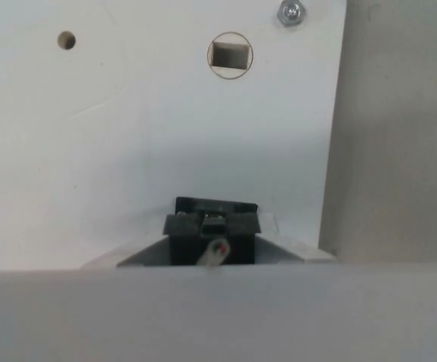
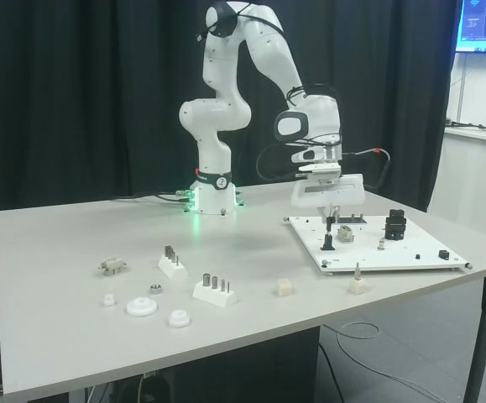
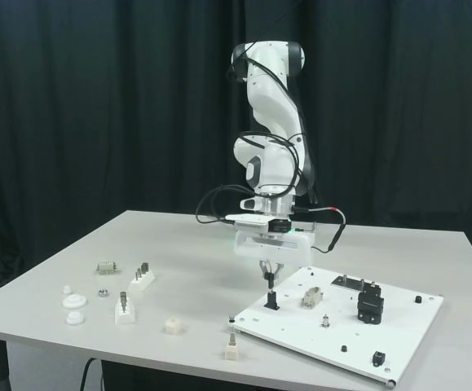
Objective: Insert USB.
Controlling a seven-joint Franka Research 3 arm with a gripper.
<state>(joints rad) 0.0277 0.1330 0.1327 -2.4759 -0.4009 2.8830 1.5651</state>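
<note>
Your gripper point(image 3: 268, 271) hangs above the near-left corner of the white board point(image 3: 399, 338), fingers closed on a small USB plug point(image 3: 269, 282) that points straight down; the plug sits just over the black socket point(image 3: 273, 300) on the board, apart from it with a small gap showing in the second room view; in the first room view the plug point(image 2: 330, 222) hangs above the socket point(image 2: 328, 243) in the same way. From the wrist you see the socket point(image 1: 211, 232) directly below, with the plug tip point(image 1: 215, 252) overlapping its nearer edge; whether they touch you cannot tell from there. Beyond the socket the board shows a square hole point(image 1: 229, 55) and a bolt point(image 1: 290, 11) at its edge. Elsewhere on the board stands a black block point(image 3: 370, 307). On the grey table point(image 2: 58, 243) beside the board lie white peg blocks point(image 2: 215, 290), a white gear point(image 2: 142, 307) and a small white cube point(image 2: 284, 288), all well apart from the gripper.
</note>
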